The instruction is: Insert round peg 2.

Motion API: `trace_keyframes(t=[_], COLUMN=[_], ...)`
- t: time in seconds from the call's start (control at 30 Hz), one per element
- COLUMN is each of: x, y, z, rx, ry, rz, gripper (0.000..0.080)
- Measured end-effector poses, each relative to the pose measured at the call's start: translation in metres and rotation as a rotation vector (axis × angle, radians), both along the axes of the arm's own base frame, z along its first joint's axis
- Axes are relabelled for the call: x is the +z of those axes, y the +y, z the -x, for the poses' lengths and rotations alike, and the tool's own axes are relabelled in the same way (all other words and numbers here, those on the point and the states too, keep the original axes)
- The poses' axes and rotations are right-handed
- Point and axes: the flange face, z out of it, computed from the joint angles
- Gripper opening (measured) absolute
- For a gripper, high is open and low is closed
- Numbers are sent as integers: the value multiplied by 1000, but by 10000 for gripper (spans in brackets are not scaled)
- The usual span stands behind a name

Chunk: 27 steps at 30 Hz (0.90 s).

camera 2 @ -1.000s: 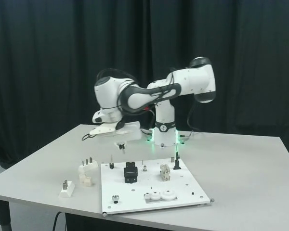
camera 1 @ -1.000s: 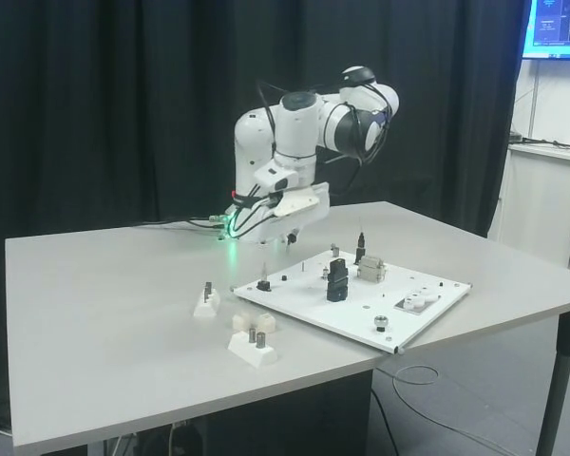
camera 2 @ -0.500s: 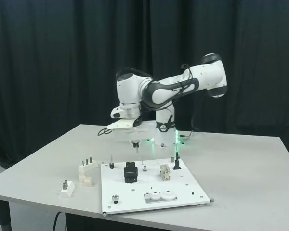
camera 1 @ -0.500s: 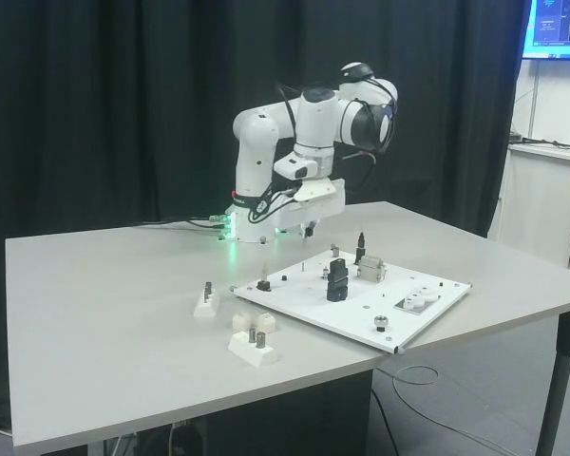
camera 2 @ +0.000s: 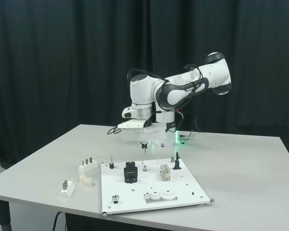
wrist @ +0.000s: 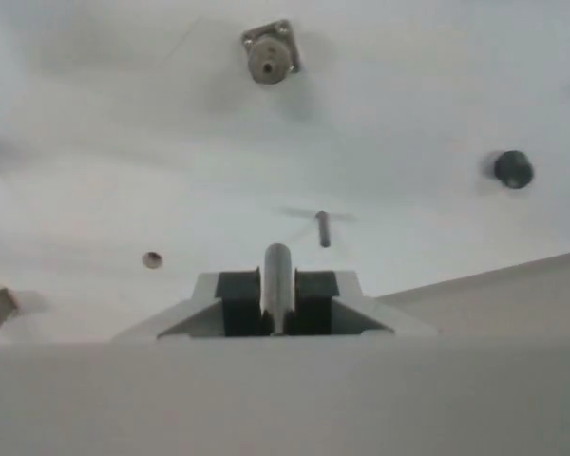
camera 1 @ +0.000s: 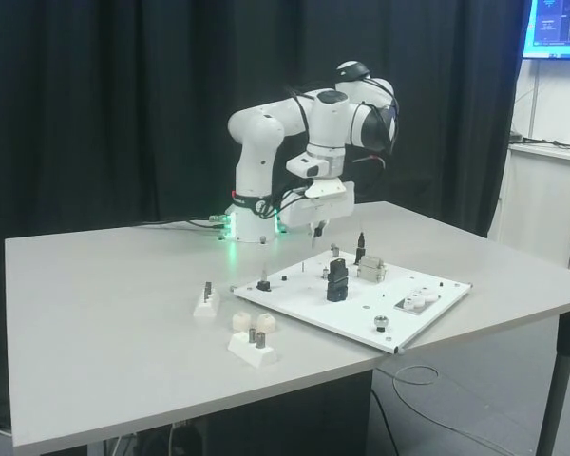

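Observation:
My gripper (wrist: 277,296) is shut on a short grey round peg (wrist: 277,274) that sticks out past the black finger pads (wrist: 237,296). It hangs above the far part of the white board (camera 1: 361,315), clear of it, as the room views show for the gripper (camera 1: 313,231) (camera 2: 143,146). Under it on the board (wrist: 104,171) I see a thin upright pin (wrist: 323,228), a small round hole (wrist: 152,259), a square-flanged socket (wrist: 269,59) and a black knob (wrist: 514,169).
On the board stand a black block (camera 1: 336,278) (camera 2: 130,172), a grey connector (camera 2: 164,172) and white gears (camera 1: 416,301) (camera 2: 159,195). White peg holders (camera 1: 206,302) (camera 1: 255,340) (camera 2: 66,188) sit on the grey table beside the board. A green light glows at the arm's base (camera 1: 230,226).
The arm has swung from beyond the board's holder-side corner to above the board's far part, still carrying the peg. The holders and board parts have not moved.

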Motion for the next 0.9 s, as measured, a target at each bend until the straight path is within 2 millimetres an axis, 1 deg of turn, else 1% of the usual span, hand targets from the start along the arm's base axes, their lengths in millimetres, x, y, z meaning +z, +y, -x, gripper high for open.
trace_keyframes(t=[0.17,0.57,0.9], x=[-7,-30,-38], y=[6,17,24], z=[7,19,25], rx=[-20,-60,-93], ry=[-3,16,31], rz=[4,-16,-18], gripper=[70,70,70])
